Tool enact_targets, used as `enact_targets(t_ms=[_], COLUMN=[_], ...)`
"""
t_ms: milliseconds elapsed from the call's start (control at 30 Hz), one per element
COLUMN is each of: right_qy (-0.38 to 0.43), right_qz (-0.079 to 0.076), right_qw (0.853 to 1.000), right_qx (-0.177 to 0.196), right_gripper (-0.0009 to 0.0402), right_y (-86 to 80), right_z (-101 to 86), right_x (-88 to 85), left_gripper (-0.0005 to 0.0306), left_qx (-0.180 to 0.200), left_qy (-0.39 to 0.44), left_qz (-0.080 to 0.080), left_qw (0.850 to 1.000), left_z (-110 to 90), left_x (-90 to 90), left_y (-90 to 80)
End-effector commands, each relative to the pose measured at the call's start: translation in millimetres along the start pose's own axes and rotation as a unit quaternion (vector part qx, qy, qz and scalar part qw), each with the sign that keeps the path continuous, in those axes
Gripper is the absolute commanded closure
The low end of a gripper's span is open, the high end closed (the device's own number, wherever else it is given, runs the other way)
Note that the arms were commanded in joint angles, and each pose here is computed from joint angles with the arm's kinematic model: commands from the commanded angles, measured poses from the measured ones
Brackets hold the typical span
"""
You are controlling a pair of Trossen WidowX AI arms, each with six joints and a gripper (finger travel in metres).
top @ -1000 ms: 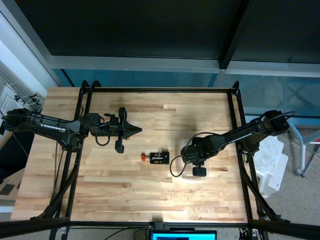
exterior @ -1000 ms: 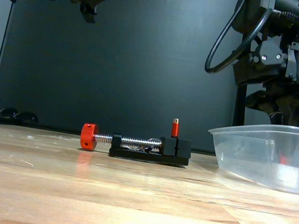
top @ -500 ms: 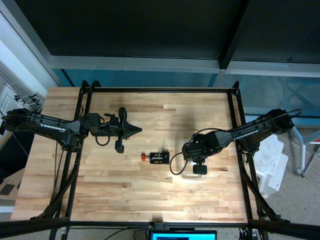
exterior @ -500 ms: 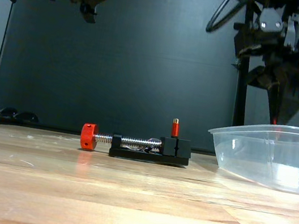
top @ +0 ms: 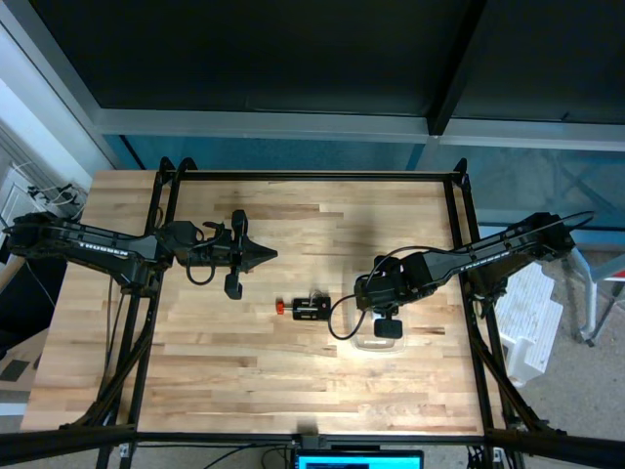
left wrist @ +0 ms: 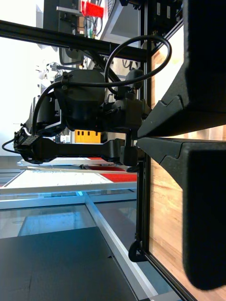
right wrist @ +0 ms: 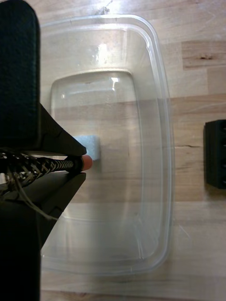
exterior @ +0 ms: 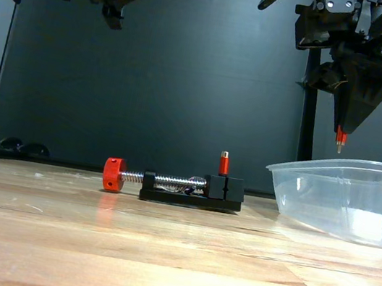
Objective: Pick the rca connector and install on the hub
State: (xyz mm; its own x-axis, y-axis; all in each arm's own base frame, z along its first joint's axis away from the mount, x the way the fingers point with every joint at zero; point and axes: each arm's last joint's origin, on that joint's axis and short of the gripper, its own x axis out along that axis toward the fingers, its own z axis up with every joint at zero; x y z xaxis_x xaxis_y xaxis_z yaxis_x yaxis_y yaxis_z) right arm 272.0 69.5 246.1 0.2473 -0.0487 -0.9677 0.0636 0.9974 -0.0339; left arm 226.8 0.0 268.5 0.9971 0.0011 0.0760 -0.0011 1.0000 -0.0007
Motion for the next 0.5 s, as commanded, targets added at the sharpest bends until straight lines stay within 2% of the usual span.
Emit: enact_targets(t_ms=[33, 233, 500], right_qy=[-0.003, -0.007, -0.010], right_qz=[0.000, 0.000, 0.000], right_qw=[1.000, 1.000, 1.000], right_qx=[0.005, 0.016, 0.025], right_gripper=[0.0393, 0.0393, 0.0393], right_y=[-1.3, -4.2, -5.0], right_z=[3.9, 17.0, 46.1], right_x=[-0.3, 0.2, 5.5], left_gripper=[0.0300, 0.0300, 0.0300], left_qx=[0.000, 0.000, 0.000], left_qy=[0.000, 0.000, 0.000], left_qz=[0.000, 0.000, 0.000], left_qw=[1.000, 1.000, 1.000], left_z=[0, 0, 0], left_x=[0.0, 0.0, 0.0], left_y=[0.1, 0.0, 0.0])
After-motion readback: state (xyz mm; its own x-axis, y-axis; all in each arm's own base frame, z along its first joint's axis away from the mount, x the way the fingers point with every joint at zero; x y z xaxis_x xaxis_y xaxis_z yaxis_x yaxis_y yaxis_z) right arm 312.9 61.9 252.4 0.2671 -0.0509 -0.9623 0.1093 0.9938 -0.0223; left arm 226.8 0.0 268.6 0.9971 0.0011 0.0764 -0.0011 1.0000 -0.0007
